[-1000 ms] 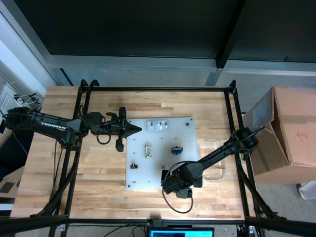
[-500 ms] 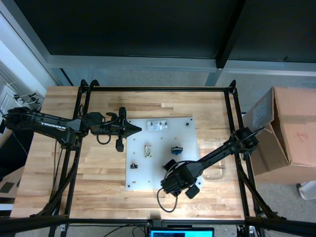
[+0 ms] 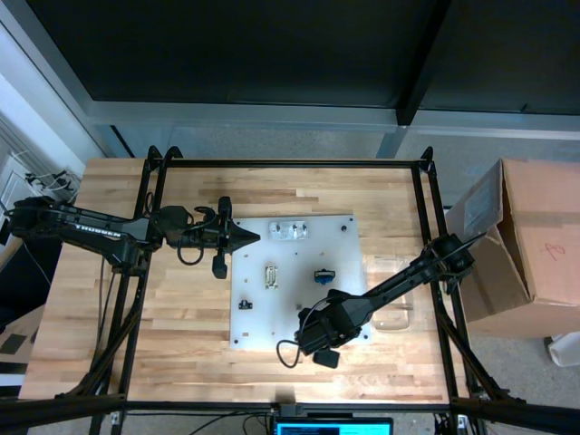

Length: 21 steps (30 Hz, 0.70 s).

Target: Pick the M12 nut and place it on its threads and fasten

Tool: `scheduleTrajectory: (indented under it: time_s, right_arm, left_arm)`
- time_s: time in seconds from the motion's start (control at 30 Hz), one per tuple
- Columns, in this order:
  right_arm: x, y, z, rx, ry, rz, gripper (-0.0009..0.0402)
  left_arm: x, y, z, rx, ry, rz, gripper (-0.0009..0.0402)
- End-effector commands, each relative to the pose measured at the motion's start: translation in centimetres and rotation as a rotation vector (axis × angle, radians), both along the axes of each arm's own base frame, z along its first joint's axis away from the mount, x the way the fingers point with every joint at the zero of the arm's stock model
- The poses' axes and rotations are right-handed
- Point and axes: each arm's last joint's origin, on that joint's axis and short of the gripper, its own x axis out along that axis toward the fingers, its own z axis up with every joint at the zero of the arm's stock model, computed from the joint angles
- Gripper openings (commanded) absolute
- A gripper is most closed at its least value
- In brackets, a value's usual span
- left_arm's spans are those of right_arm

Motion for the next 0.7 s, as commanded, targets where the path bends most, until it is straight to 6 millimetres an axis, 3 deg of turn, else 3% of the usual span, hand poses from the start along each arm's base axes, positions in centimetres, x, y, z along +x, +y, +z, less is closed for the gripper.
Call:
scheduleTrajectory:
  time_s: [0.03,0.23,0.7]
  right_arm:
    - [0.01,0.01,-0.04,0.017,-0.002,-0.201,0.0]
    - [0.05,-0.05,-0.04,0.036,-0.008,-0.439,0.0]
    - [0.08,-0.05,-0.04,0.035,-0.016,-0.481,0.0]
  left_arm:
    - [0.0,0.0,0.0,0.0,0.0,0.0,0.0]
    - [0.0,0.0,0.0,0.0,0.0,0.0,0.0]
    - [0.0,0.0,0.0,0.0,0.0,0.0,0.0]
